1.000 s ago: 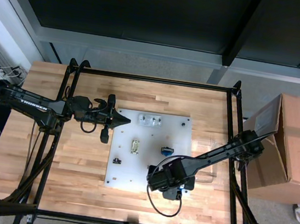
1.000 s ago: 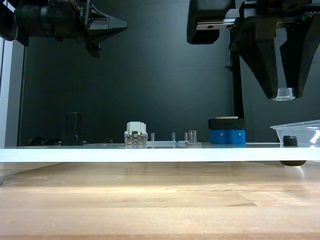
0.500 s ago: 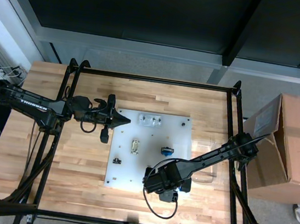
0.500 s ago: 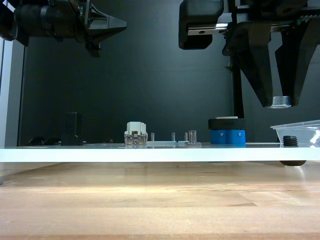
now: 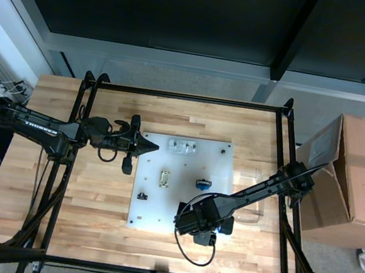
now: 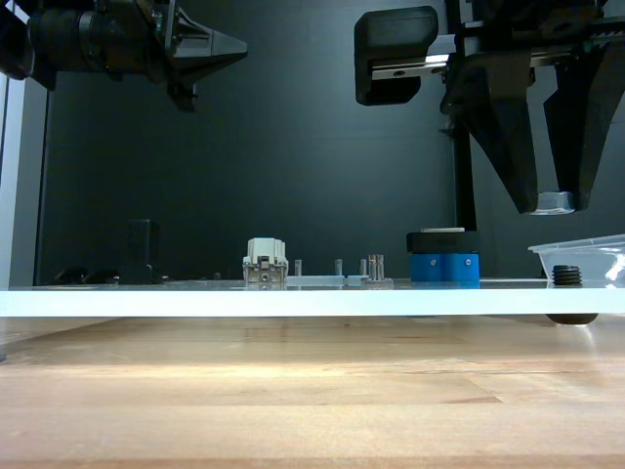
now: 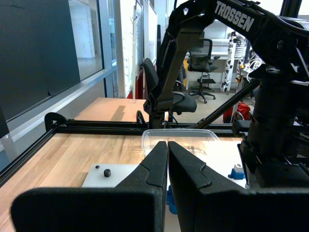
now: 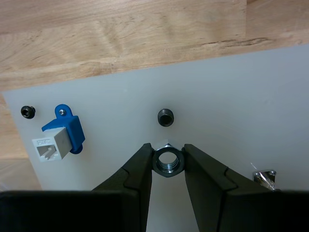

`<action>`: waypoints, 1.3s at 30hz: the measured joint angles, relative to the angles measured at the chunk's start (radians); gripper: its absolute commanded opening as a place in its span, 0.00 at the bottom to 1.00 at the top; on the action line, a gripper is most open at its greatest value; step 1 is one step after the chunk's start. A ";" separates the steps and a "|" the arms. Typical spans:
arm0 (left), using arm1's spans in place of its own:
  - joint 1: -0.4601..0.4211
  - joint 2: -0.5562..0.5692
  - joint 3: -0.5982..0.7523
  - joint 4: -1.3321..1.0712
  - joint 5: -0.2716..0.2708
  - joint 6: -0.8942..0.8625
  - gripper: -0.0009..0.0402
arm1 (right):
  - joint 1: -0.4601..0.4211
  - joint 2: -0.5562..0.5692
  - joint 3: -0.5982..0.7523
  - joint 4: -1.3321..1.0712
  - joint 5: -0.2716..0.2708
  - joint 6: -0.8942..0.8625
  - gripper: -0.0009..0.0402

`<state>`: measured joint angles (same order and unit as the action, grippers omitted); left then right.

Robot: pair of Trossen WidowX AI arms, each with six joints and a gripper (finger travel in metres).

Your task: Pick the M12 nut and place it on its threads and fasten

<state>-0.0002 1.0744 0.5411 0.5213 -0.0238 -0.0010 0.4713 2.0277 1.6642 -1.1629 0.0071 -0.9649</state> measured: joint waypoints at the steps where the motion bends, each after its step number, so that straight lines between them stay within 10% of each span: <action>1: 0.000 0.000 0.000 0.000 0.000 0.000 0.02 | 0.000 0.000 0.000 0.000 0.000 0.000 0.11; 39: 0.000 0.000 0.000 0.000 0.000 0.000 0.02 | 0.015 0.061 -0.018 0.072 -0.010 -0.014 0.11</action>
<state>-0.0002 1.0744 0.5415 0.5209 -0.0238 -0.0010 0.4862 2.0892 1.6459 -1.0912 -0.0029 -0.9791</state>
